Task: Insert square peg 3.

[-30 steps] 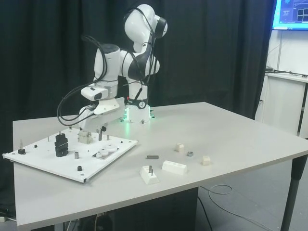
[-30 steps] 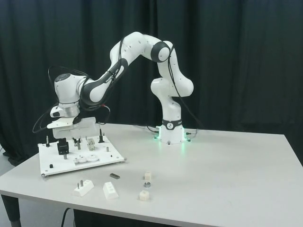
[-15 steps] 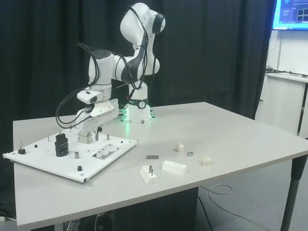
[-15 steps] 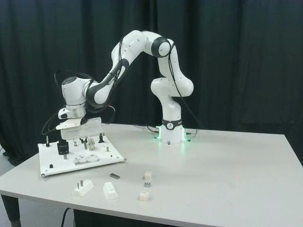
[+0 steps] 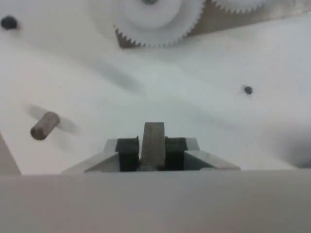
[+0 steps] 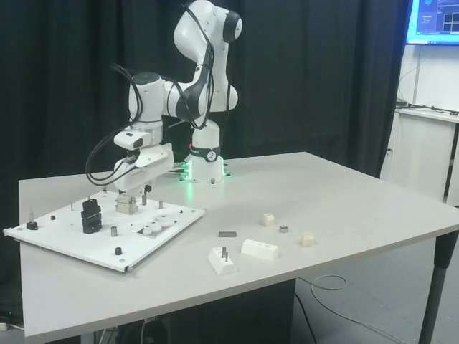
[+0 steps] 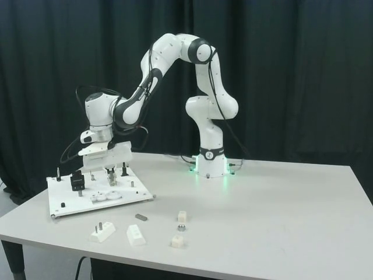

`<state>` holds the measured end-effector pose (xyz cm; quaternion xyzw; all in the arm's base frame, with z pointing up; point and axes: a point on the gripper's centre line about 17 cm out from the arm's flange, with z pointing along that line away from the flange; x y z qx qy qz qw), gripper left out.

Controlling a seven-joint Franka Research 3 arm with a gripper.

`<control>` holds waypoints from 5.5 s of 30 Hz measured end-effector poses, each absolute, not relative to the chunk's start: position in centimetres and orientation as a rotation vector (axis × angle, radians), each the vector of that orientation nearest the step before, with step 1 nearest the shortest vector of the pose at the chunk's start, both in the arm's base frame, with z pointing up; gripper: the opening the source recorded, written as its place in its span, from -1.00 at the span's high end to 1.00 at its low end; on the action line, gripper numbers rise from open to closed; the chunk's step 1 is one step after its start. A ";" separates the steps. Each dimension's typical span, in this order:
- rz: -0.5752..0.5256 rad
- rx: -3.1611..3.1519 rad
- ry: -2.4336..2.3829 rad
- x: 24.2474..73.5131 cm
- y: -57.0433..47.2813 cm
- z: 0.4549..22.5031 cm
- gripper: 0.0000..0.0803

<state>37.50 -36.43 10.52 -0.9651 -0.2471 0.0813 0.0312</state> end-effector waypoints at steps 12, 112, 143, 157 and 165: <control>0.241 -2.953 -0.894 34.5 -36.5 10.7 0.73; -0.211 -2.823 -1.109 26.2 -34.9 7.8 0.73; -0.168 -2.808 -1.135 25.7 -34.8 6.9 0.73; -0.187 -2.808 -1.111 25.7 -34.6 6.3 0.73; -0.201 -2.806 -1.112 25.8 -34.5 6.1 0.73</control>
